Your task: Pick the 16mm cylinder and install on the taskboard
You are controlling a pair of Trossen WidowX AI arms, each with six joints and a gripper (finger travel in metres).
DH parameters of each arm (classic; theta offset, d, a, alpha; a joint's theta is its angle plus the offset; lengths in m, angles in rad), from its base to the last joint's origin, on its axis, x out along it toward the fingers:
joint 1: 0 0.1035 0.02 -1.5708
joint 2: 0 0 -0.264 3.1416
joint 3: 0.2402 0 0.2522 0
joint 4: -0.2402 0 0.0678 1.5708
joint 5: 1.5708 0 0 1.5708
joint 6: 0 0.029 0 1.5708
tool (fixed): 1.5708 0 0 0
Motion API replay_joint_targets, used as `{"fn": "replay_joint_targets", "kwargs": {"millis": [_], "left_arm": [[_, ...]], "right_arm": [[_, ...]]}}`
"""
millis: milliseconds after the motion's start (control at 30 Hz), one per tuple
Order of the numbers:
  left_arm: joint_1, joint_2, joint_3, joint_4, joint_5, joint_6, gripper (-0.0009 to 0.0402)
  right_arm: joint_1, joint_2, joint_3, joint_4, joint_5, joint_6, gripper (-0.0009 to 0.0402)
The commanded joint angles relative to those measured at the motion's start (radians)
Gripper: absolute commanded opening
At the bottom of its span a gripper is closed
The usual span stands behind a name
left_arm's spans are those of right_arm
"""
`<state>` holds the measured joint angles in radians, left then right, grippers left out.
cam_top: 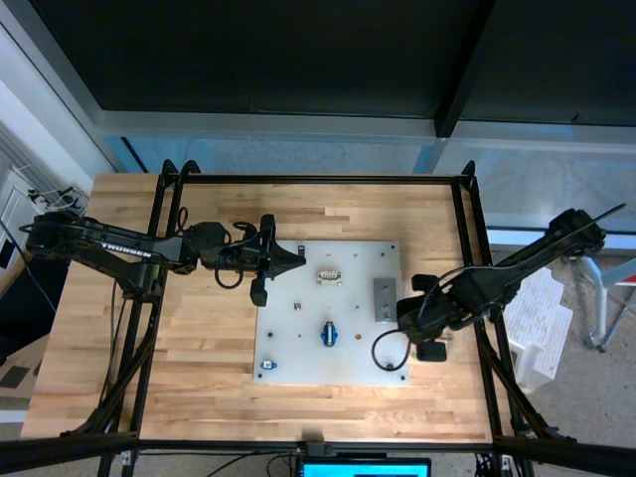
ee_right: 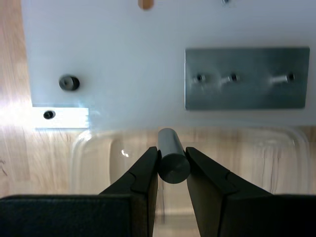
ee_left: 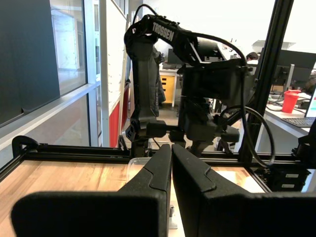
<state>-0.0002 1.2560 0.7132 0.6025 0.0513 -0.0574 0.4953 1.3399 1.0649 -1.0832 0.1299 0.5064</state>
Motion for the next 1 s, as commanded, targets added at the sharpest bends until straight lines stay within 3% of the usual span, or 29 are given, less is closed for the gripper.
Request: {"fn": "replay_joint_targets", "kwargs": {"millis": [33, 267, 1000], "left_arm": [[0.0, 0.0, 0.0, 0.0, 0.0, 0.0, 0.0], [0.0, 0.0, 0.0, 0.0, 0.0, 0.0, 0.0], [0.0, 0.0, 0.0, 0.0, 0.0, 0.0, 0.0]], "right_arm": [[-0.02, 0.058, 0.047, 0.0, 0.001, -0.029, 0.0012], [-0.05, 0.182, 0.146, 0.002, 0.002, -0.057, 0.0012], [-0.101, 0.447, 0.374, 0.004, 0.001, -0.122, 0.0012]]}}
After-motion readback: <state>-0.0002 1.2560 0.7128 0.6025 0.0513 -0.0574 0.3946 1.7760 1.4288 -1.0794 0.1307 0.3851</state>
